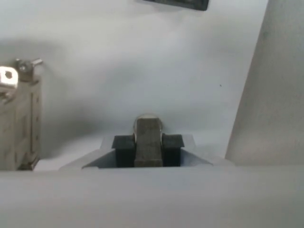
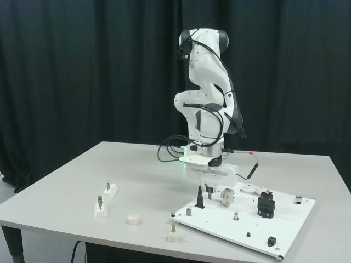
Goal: Insert square peg 3.
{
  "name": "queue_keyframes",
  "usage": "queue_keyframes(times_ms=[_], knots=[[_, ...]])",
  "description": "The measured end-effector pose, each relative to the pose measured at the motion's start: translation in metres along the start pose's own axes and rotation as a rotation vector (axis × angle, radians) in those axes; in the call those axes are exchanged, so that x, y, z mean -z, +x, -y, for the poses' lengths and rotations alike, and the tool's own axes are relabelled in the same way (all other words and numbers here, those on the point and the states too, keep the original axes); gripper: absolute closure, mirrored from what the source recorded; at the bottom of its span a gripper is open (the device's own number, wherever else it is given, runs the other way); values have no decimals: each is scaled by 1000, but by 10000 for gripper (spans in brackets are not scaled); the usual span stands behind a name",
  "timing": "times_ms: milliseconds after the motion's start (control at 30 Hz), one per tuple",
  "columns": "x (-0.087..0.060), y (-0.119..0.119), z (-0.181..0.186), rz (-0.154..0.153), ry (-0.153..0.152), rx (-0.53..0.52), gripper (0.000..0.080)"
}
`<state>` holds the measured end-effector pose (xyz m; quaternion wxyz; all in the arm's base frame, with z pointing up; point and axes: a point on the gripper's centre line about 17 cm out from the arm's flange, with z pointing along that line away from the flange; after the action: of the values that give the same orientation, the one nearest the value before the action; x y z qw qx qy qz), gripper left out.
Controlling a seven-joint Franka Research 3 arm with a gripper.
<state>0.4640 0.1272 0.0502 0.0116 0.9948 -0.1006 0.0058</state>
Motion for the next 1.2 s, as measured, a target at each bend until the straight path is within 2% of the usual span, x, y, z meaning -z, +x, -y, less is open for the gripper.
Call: queue_keyframes(times_ms=[333,900,1200], knots=[[0,0,0,9,15,-85,689],[0,0,0,11,17,-220,689],[0,0,0,11,17,-238,689]])
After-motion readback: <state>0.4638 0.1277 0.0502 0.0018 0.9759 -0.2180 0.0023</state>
